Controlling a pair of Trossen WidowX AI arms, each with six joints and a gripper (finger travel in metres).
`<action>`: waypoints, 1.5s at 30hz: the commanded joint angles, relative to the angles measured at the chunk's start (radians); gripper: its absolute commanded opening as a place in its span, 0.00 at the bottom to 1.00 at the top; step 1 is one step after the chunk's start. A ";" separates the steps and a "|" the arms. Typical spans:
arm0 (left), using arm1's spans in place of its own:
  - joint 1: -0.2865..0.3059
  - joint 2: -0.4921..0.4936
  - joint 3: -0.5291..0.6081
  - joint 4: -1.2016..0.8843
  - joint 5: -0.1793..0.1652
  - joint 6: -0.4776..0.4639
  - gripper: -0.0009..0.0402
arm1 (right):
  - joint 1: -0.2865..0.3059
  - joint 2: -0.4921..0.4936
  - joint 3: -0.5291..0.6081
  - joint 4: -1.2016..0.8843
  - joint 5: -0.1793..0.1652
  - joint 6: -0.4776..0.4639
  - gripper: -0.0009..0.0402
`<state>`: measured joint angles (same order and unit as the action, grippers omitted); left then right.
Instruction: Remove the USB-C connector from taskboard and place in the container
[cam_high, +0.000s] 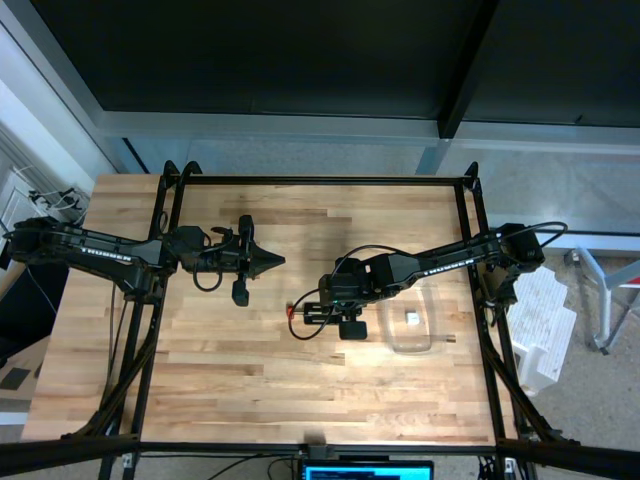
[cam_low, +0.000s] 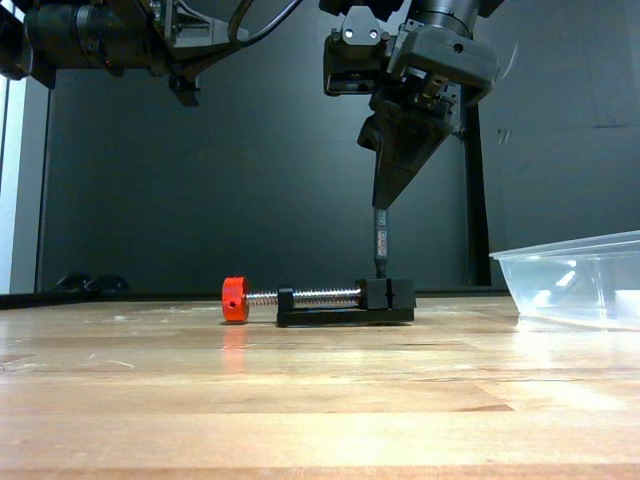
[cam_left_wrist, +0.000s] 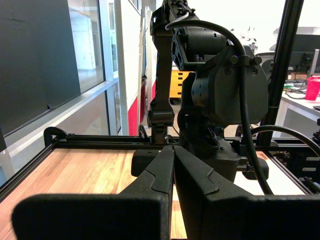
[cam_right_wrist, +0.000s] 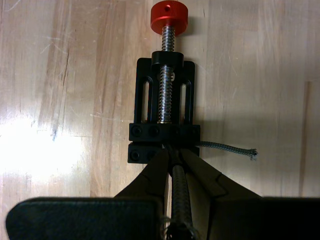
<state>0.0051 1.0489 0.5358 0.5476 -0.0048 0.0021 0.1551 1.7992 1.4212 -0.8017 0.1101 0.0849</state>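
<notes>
Right pincer (cam_right_wrist: 171, 152) clamps the upright USB-C connector (cam_low: 380, 245) to pull it off the taskboard (cam_low: 345, 300); left pincer (cam_high: 278, 262), closed, hovers at nine o'clock

The USB-C connector (cam_low: 380, 245), a slim dark stick, stands upright, clamped in the right end effector (cam_low: 380, 218). Its lower end meets the top of the taskboard (cam_low: 345, 303). This black fixture with a red-orange knob (cam_low: 234, 299) lies flat on the table (cam_low: 300, 400). The container (cam_low: 577, 283), clear and shallow, sits near the end opposite the knob, not touching. The left end effector (cam_high: 276, 262) hangs well apart from all three.
</notes>
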 joint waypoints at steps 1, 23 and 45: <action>0.000 0.000 0.000 0.000 0.000 0.000 0.02 | 0.000 -0.011 0.003 0.000 0.002 -0.004 0.02; 0.000 0.000 0.000 0.000 0.000 0.000 0.02 | 0.000 -0.037 0.043 -0.053 0.002 -0.014 0.02; 0.000 0.000 0.000 0.000 0.000 0.000 0.02 | 0.025 -0.351 -0.232 -0.138 -0.002 0.016 0.02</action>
<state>0.0051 1.0489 0.5358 0.5476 -0.0048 0.0021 0.1791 1.4624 1.2018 -0.9234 0.1089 0.1005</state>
